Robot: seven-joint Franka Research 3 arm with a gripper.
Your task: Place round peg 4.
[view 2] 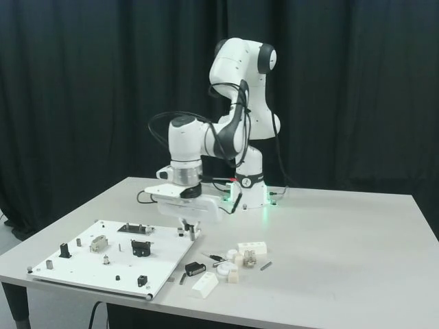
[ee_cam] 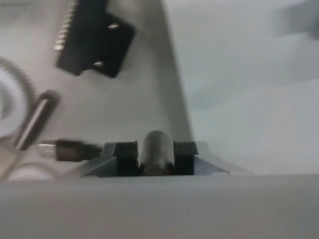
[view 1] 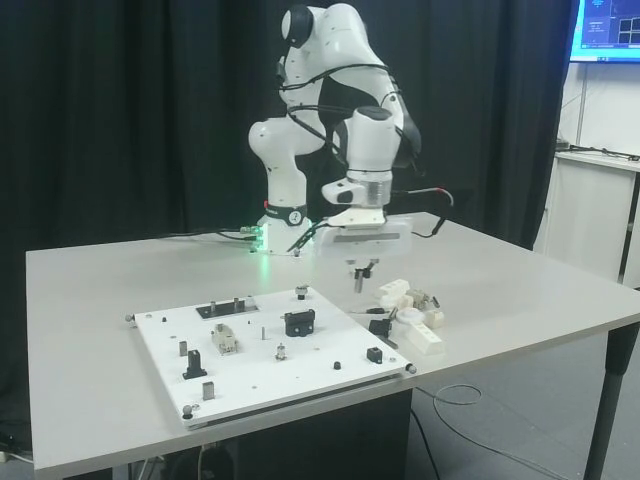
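My gripper (ee_cam: 156, 160) is shut on round peg 4 (ee_cam: 157, 147), a short grey metal cylinder that stands up between the two black fingertips (ee_cam: 125, 157). In the first room view the gripper (view 1: 359, 272) hangs a little above the table, just past the far right edge of the white board (view 1: 260, 355), with the peg (view 1: 358, 283) pointing down. From the second room view the gripper (view 2: 188, 231) is over the board's (view 2: 96, 264) corner nearest the arm's base. The wrist view shows the pale board (ee_cam: 249, 89) on one side and grey table (ee_cam: 139, 99) on the other.
Loose parts lie on the table beside the board: a black toothed block (ee_cam: 94, 40), a white gear (ee_cam: 10, 102), another metal peg (ee_cam: 35, 122), a cable plug (ee_cam: 70, 149). The pile (view 1: 405, 305) (view 2: 233, 264) includes white blocks. Fixtures and pegs stand on the board.
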